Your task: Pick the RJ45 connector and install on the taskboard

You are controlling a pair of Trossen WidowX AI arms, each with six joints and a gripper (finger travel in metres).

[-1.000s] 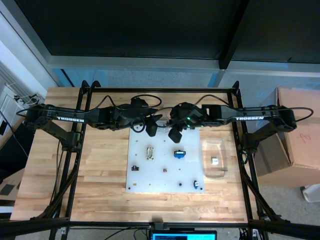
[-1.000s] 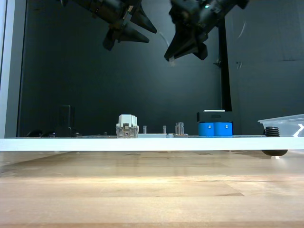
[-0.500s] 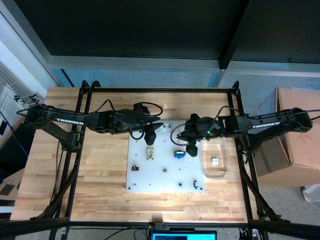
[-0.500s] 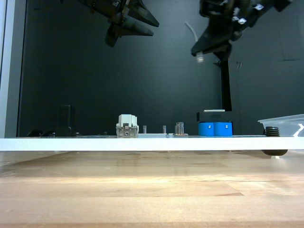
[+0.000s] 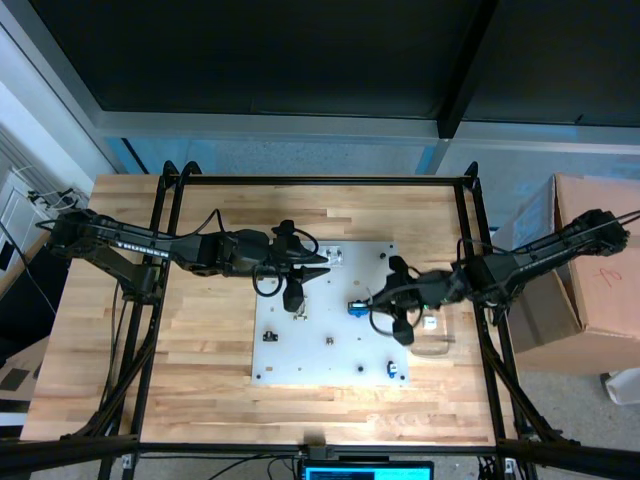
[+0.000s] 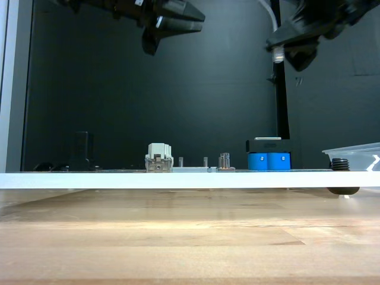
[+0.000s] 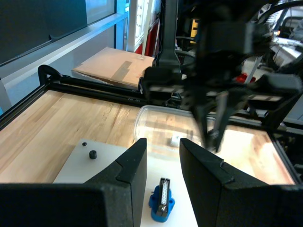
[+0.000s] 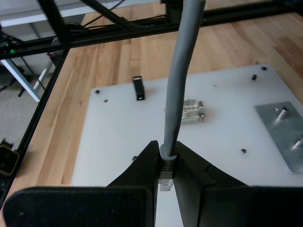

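The RJ45 connector, a clear plug on a grey cable, is held in my right gripper, which is shut on it. It hangs high above the white taskboard, clear of any seat, near the board's right edge. The right gripper sits between the blue socket and the clear tray. My left gripper stands open and holds nothing, high over the board's upper left part. In the left wrist view the right gripper shows beyond the open left fingers.
A beige connector block, a black socket and a metal plate sit on the board. A second blue part stands near its front right corner. A small white piece lies in the tray. A black frame rings the table.
The right gripper has carried the RJ45 connector rightward and toward the near edge, from the board's back to near the tray. The left gripper has shifted slightly toward the near edge over the board.
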